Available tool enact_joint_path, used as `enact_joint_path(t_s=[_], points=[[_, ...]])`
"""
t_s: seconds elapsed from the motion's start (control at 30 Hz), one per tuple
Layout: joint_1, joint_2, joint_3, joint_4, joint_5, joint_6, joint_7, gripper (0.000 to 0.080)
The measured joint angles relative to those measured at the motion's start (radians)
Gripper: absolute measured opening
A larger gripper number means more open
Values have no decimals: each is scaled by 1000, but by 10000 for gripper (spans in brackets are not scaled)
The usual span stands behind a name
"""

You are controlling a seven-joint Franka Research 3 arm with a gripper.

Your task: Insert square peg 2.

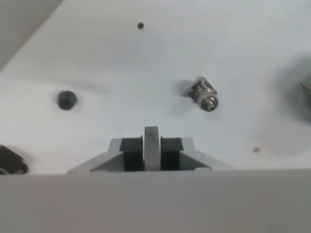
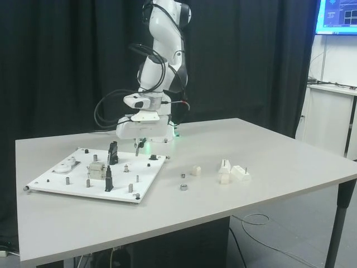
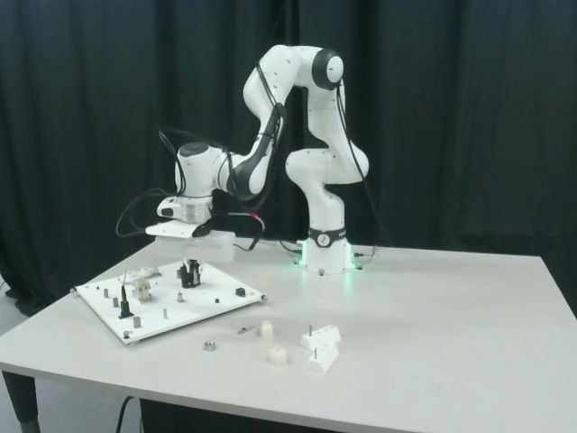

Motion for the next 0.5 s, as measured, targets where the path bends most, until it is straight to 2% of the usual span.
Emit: enact_joint_path(t_s=[0.27,0.5], points=[[-12,-2,-15,-32,0,65,-167,71],[-13,-9,-20,-57,1,98,-300,71]])
